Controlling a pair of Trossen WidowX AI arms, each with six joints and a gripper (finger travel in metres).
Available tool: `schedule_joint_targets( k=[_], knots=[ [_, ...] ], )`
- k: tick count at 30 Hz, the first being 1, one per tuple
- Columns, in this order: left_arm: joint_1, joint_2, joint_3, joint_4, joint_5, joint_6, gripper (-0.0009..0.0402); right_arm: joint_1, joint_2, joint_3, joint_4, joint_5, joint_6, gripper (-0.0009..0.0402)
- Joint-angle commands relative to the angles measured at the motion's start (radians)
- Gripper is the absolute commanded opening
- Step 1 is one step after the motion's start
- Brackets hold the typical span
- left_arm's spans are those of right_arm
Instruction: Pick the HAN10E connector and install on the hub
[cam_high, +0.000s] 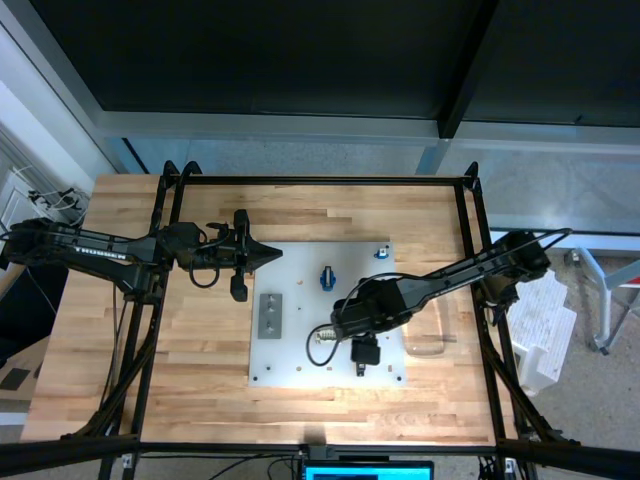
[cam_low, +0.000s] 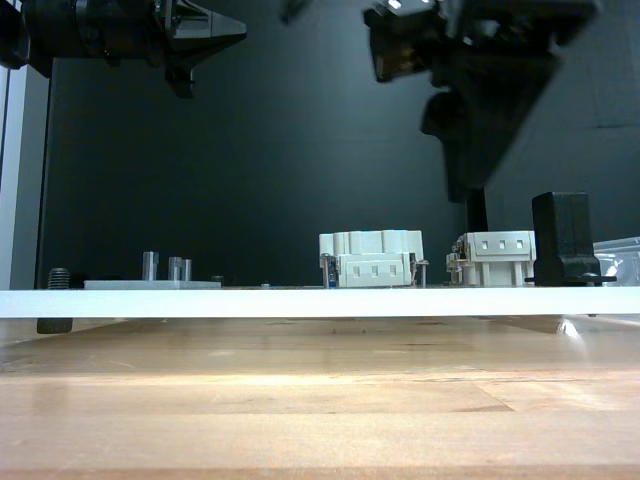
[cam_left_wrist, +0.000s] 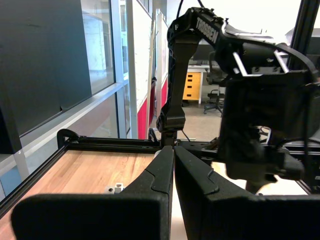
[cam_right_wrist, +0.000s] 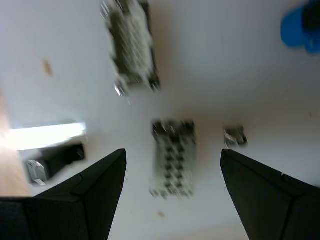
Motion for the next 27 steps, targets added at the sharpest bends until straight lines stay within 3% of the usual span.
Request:
schedule_joint_targets(
  k=[1, 27],
  knots=[
    [0.000, 0.000, 0.000, 0.000, 0.000, 0.000, 0.0001, -0.001, -0.017, -0.058, 0.004, 0.001, 0.008, 0.0263],
    [0.000, 0.000, 0.000, 0.000, 0.000, 0.000, 0.0001, 0.001, 0.019, -0.119, 0.132, -0.016, -0.005, 0.0263]
  ],
)
